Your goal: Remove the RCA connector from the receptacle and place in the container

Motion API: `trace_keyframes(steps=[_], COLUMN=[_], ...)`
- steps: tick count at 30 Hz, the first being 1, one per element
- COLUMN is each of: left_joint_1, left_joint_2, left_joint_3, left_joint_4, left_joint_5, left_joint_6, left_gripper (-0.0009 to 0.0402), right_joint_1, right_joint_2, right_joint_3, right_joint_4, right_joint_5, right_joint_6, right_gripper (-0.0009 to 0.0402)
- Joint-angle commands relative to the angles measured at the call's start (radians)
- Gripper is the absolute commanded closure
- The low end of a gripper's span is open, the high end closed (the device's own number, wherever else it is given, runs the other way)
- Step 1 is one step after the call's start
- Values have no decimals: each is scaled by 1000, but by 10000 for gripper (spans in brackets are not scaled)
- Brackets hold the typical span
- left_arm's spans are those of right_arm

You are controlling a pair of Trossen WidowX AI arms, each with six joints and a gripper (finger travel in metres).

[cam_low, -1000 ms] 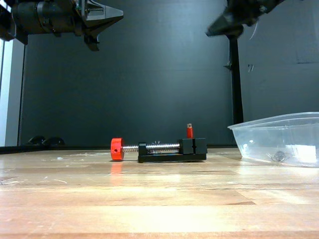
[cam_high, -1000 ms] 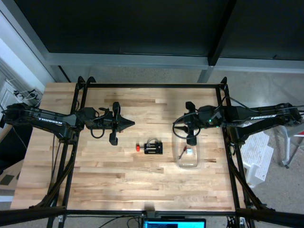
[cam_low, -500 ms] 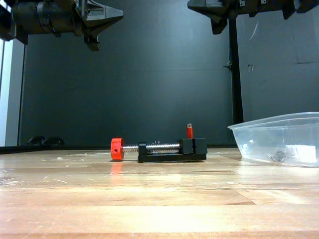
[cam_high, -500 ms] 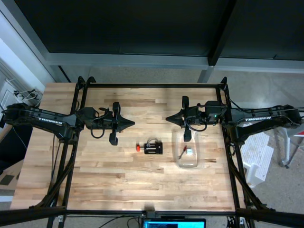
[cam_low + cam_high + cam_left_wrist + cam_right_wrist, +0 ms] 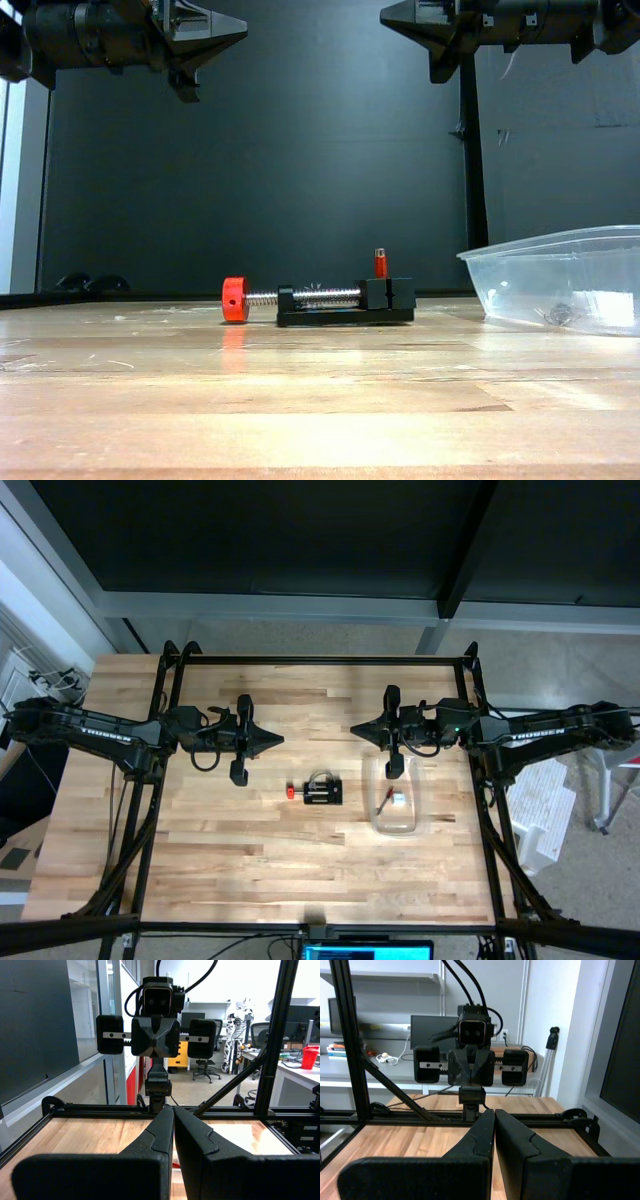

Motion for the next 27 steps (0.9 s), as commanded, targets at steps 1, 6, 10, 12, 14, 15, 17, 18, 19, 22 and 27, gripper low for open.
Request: trace_keyframes(steps=[1,6,10,12,14,15,17,18,19,22,27], left_joint_1=[0,0,0,0,0,0,0,0,0,0,0], left_joint_2=[0,0,0,0,0,0,0,0,0,0,0], left_joint_3=[0,0,0,0,0,0,0,0,0,0,0], left_joint_4=[0,0,0,0,0,0,0,0,0,0,0], left_joint_5=[0,0,0,0,0,0,0,0,0,0,0], left_joint_6=[0,0,0,0,0,0,0,0,0,0,0], left_gripper=[393,393,393,393,393,393,393,393,393,393,393], right_joint_1=[0,1,1,1,1,1,1,1,1,1,1], right_joint_2=[1,1,1,1,1,1,1,1,1,1,0], right_joint_3=[-9,-15,-10,-10,-9,-8,-6,-6,-6,-6,-6], right_joint_4=[-2,-5,-22,-26,-24,-24,-24,-24,-24,-24,-22], right_joint_5=[-1,0,0,1,2,2,2,2,2,2,3], right_joint_6=[17,15,16,15,15,15,15,15,16,15,15], right_gripper=[393,393,393,393,393,393,393,393,393,393,393])
